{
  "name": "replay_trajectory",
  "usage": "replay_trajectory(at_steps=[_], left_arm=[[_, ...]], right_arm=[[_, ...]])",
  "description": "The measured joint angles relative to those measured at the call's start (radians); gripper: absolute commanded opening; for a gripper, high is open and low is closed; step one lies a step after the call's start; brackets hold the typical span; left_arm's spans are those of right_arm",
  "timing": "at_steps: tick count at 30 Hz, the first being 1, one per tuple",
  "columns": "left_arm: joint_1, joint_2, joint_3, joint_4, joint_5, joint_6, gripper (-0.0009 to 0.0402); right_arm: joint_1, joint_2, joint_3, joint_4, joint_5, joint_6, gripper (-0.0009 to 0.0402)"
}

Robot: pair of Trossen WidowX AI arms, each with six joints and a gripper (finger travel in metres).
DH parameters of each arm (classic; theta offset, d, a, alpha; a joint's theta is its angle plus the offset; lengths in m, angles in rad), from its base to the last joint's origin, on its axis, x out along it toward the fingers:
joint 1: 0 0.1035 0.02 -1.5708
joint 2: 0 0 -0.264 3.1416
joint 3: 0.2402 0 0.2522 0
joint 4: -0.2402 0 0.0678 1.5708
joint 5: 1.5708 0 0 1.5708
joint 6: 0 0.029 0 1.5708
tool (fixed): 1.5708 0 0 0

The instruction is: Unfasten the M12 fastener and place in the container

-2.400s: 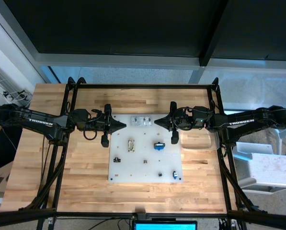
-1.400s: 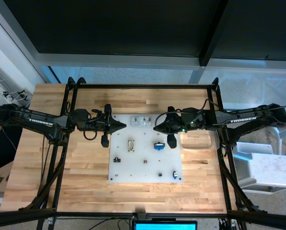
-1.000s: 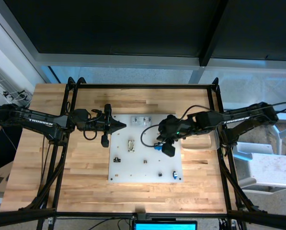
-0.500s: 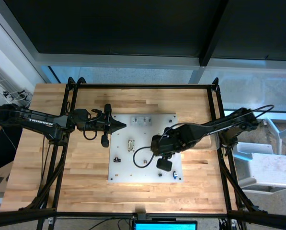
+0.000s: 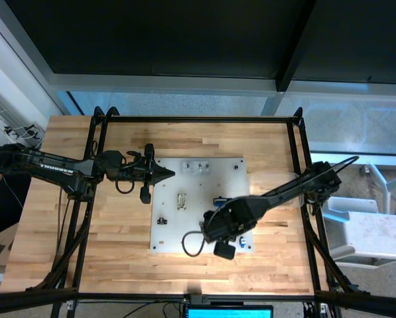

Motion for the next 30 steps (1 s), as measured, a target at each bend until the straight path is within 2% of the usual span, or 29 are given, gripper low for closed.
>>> replay_trajectory(at_steps=[5,20,27,30], left_arm=[[0.0,0.0,0.0,0.0,0.0,0.0,0.0],[0.0,0.0,0.0,0.0,0.0,0.0,0.0],[0.0,0.0,0.0,0.0,0.0,0.0,0.0],[0.0,0.0,0.0,0.0,0.0,0.0,0.0]], right_arm=[[0.027,0.043,0.003,0.014,-0.008,0.024,0.0034],[0.042,0.104,0.004,0.05,0.002,0.039,0.0202],[0.043,0.132,0.004,0.052,0.016,0.036,0.0226],[0.043,0.142,0.004,0.056,0.038,0.02,0.0229]])
